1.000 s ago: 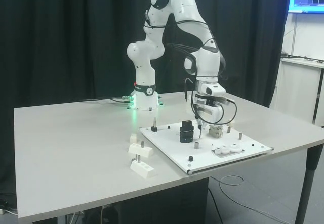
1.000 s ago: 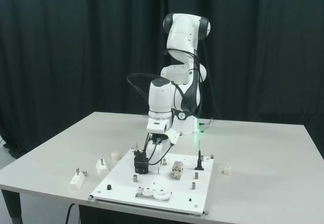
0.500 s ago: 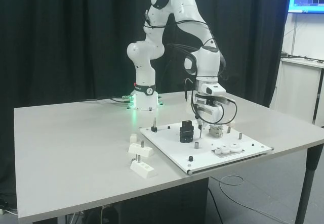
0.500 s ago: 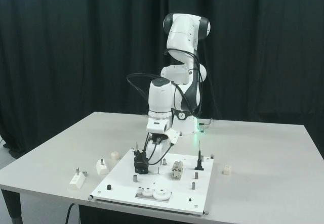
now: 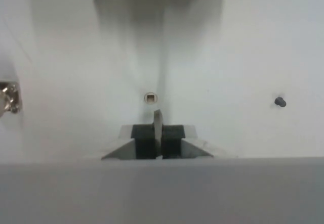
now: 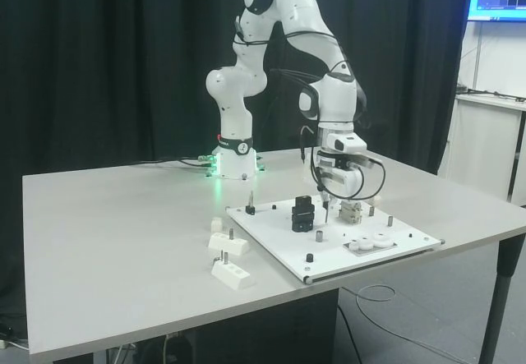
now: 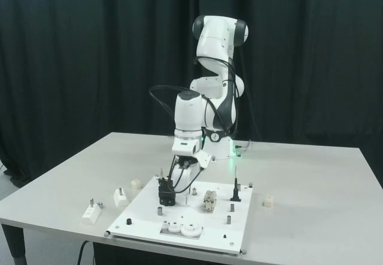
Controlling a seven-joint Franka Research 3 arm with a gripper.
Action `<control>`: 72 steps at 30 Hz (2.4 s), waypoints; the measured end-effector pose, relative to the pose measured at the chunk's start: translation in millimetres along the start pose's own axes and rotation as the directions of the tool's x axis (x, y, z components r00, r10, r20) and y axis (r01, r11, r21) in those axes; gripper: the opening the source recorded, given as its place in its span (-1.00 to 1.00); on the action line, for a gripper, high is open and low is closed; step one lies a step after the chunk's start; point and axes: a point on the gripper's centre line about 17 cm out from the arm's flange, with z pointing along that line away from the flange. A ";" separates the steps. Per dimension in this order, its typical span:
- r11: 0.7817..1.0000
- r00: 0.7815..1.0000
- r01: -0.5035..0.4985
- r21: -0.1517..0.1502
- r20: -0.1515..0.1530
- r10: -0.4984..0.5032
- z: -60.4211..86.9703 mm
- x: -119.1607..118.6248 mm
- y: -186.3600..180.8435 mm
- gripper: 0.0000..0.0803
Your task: Insert square peg 1.
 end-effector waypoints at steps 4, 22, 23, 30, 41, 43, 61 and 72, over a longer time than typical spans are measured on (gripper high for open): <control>1.000 1.000 -0.001 -0.001 -0.001 0.001 -0.8 0.2 0.2 -0.94; 1.000 1.000 -0.010 0.008 -0.008 0.010 2.6 1.9 -4.4 -0.94; 1.000 1.000 -0.010 0.008 -0.009 0.010 2.8 2.2 -4.6 -0.94; 1.000 1.000 -0.015 0.010 -0.016 0.015 3.9 6.0 -4.9 -0.94; 1.000 1.000 -0.015 0.012 -0.015 0.015 6.1 6.6 -5.5 -0.94; 1.000 1.000 -0.015 0.012 -0.015 0.015 6.6 6.5 -5.6 -0.94; 1.000 0.999 -0.029 0.012 -0.015 0.029 6.7 6.5 -5.4 -0.94; 0.999 0.999 -0.036 0.012 -0.015 0.036 6.9 4.1 -5.5 -0.94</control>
